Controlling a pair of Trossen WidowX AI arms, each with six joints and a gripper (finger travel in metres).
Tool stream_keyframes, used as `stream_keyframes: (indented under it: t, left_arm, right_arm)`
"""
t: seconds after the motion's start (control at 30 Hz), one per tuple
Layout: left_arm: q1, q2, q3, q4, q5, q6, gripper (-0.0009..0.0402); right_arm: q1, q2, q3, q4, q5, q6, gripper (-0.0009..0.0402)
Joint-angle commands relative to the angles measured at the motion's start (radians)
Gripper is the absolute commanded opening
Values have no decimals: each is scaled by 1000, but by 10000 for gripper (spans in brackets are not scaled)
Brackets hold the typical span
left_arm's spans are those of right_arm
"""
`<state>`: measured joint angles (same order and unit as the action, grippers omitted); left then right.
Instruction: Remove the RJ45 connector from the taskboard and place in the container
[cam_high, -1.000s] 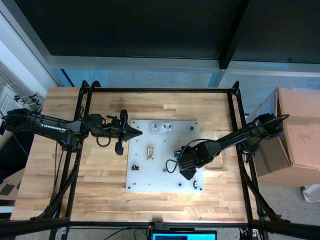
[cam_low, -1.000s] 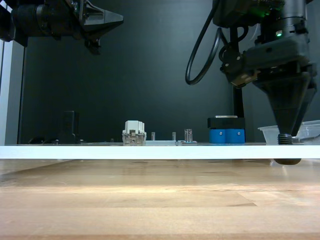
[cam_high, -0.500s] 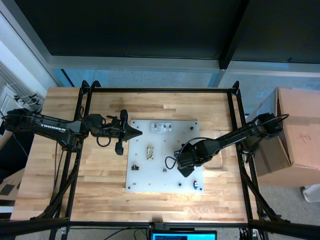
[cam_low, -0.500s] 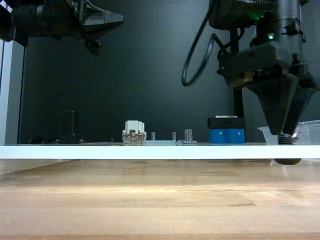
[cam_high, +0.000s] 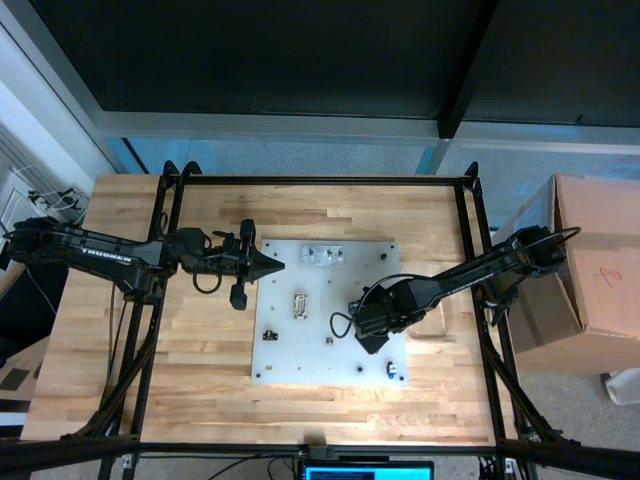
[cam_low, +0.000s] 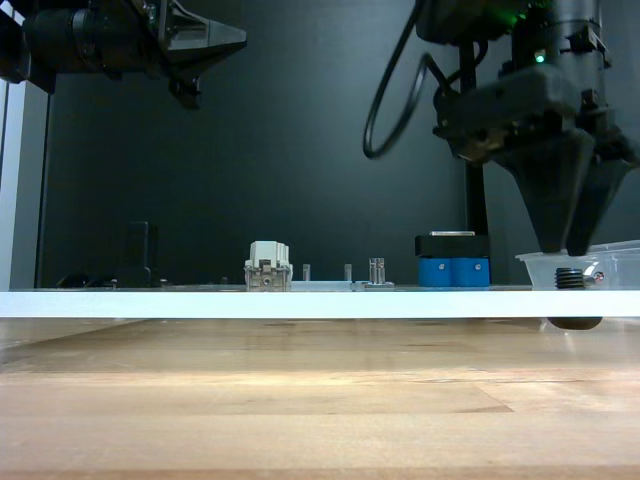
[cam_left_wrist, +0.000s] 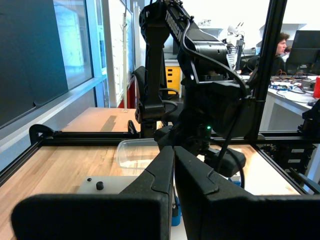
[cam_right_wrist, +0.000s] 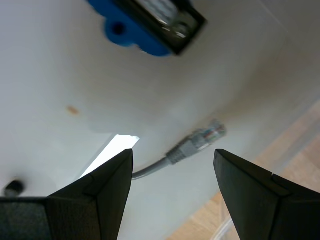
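Observation:
The RJ45 connector (cam_right_wrist: 201, 139), clear-tipped with a grey boot and grey cable, lies free on the white taskboard (cam_right_wrist: 60, 75), clear of its blue seat (cam_right_wrist: 131, 31) and near the board's edge. My right gripper (cam_right_wrist: 172, 152) hangs open just above it, with nothing between its fingers. In the high view the right gripper (cam_high: 373, 336) is over the board's right half, beside the clear container (cam_high: 432, 320). My left gripper (cam_high: 270, 266) is shut and empty, held high at the board's left edge. In the left wrist view its fingers (cam_left_wrist: 200, 180) are pressed together.
A beige connector block (cam_low: 268, 268) and small posts (cam_low: 377, 270) stand on the board. The blue seat (cam_low: 453, 270) rises behind them, and the clear container (cam_low: 610, 262) sits at the right. A black frame (cam_high: 320, 181) rings the wooden table. A cardboard box (cam_high: 590, 270) stands off to the right.
The right gripper has risen slightly above the board and shifted a little to the left, and its fingers stand wider apart. The left arm has not moved.

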<state>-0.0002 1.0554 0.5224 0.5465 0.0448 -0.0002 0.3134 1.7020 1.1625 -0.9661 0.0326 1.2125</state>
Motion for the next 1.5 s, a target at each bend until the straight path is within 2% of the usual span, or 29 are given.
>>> stream_keyframes:
  t: [0.03, 0.5, 0.63, 1.03, 1.17, 1.4, 1.5]
  left_arm:
    - [0, 0, 0, 0, 0, 0, 0]
    - [0, 0, 0, 0, 0, 0, 0]
    - [0, 0, 0, 0, 0, 0, 0]
    - [0, 0, 0, 0, 0, 0, 0]
    - [0, 0, 0, 0, 0, 0, 0]
    - [0, 0, 0, 0, 0, 0, 0]
    - [0, 0, 0, 0, 0, 0, 0]
  right_arm:
    - [-1, -1, -26, 30, 0, 15, 224]
    - [-6, 0, -100, 126, 3, 62, 213]
    - [-6, 0, -100, 126, 2, 61, 170]
    - [-6, -1, -96, 129, 5, 43, -4]
    - [-6, -8, -77, 128, 5, 36, 12]
    - [-6, -80, -27, 71, 30, 5, 12]
    - [-13, -124, -27, 8, 61, 6, 12]
